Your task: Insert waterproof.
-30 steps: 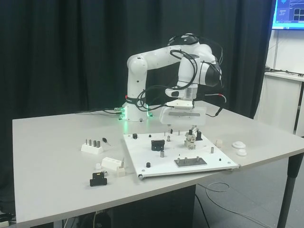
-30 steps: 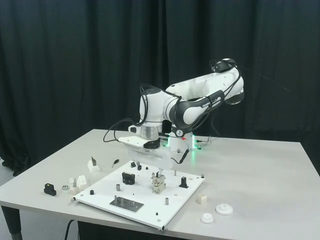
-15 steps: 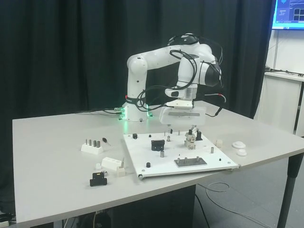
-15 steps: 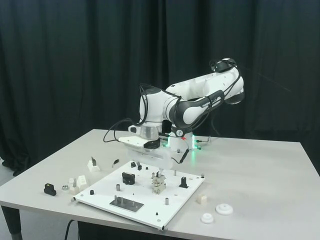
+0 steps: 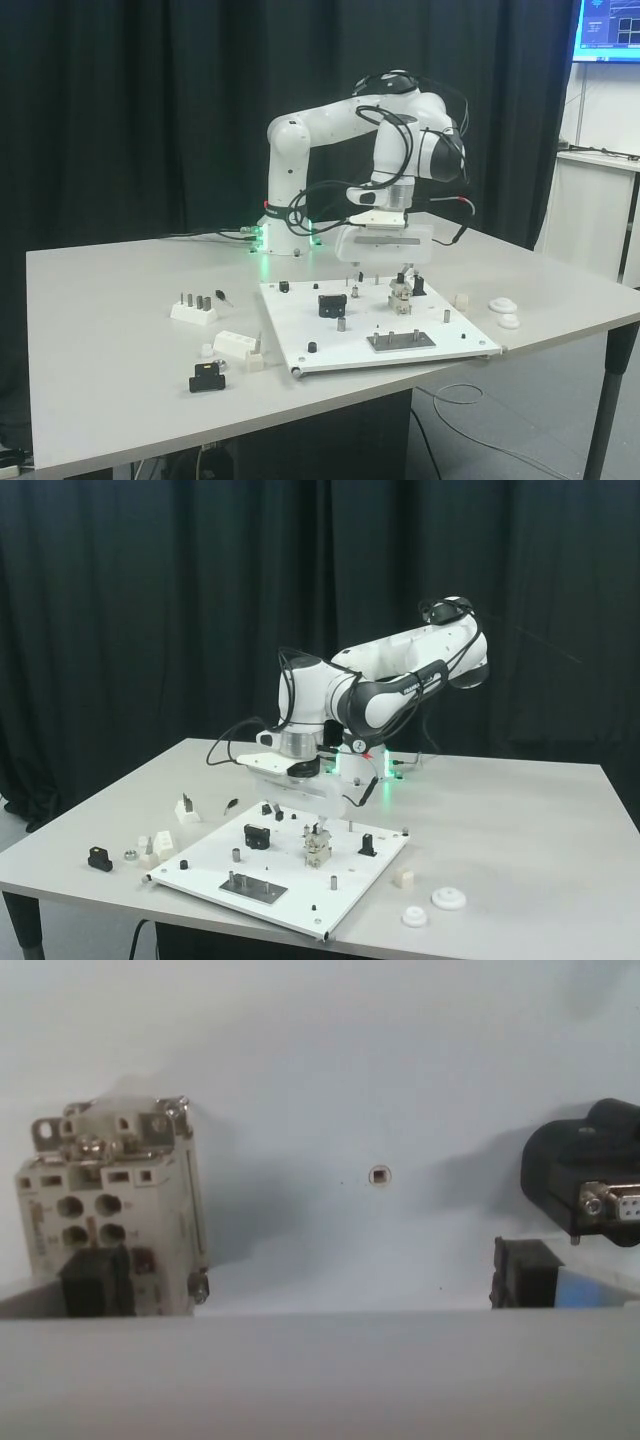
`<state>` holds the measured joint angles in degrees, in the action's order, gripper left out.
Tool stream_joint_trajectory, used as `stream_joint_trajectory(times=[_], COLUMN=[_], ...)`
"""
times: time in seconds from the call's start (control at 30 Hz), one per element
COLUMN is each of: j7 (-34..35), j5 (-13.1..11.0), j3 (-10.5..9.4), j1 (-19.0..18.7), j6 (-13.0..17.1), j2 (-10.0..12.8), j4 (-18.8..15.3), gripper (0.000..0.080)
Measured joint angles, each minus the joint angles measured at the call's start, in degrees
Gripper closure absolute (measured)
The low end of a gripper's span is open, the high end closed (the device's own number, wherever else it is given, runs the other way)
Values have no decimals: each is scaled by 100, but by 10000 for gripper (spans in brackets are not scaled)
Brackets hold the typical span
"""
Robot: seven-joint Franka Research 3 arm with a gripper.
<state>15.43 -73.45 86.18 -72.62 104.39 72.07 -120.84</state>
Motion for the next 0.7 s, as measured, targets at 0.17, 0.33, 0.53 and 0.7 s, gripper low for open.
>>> stream_joint_trajectory(times=[0.17,0.33,0.53,0.7], j7=[-30,-55,-60,-66], j5=[-27,-41,-45,-48], j3=[0,0,0,0], j1=[0,0,0,0], j6=[3,7,7,7], j2=[0,0,0,0], j4=[-12,-18,-19,-19], gripper=[3,3,3,3])
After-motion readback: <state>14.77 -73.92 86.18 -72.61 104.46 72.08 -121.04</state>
